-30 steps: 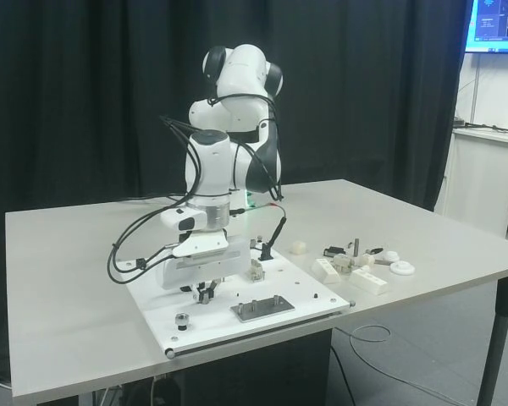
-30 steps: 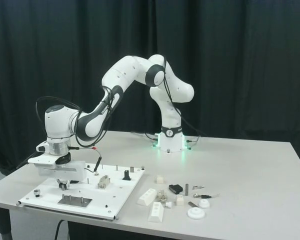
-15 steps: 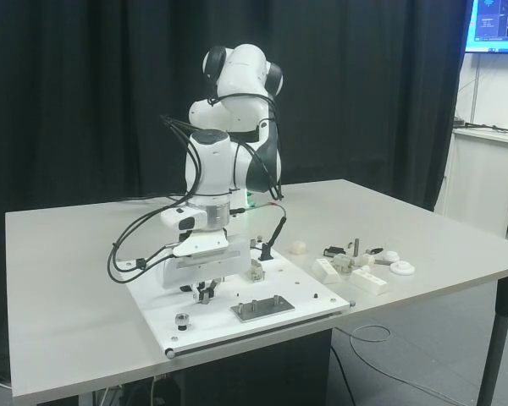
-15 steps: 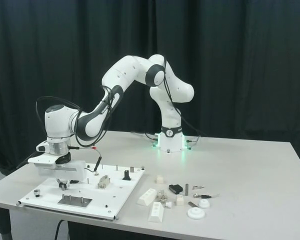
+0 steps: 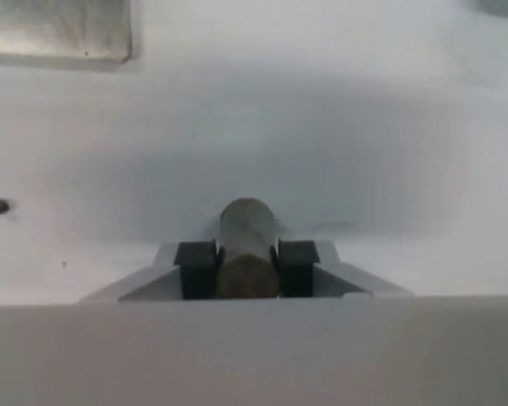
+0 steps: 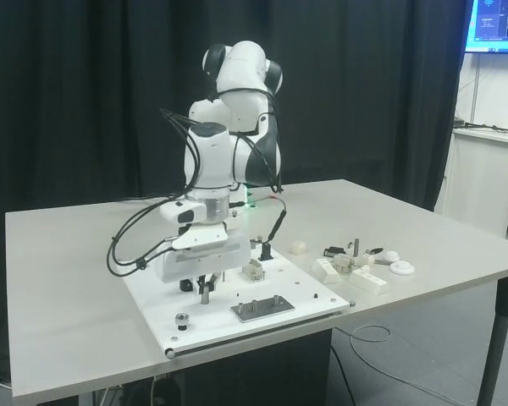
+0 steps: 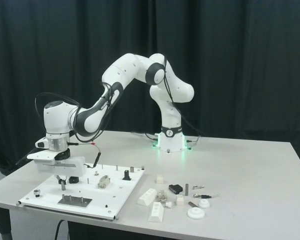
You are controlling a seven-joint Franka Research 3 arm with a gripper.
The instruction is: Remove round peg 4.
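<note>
fingers: my gripper (image 5: 247, 264) is clamped tight on round peg 4 (image 5: 246, 245)
peg: hanging just above the white board (image 6: 313, 296), near its left edge
left: carry it off, set it down

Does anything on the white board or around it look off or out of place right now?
Nothing stands out. The gripper holds the round grey peg upright above the white board; loose white parts lie beside it on the grey table.

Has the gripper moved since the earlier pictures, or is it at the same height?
Yes. The gripper, shut on the round peg, has risen away from the white board.
</note>
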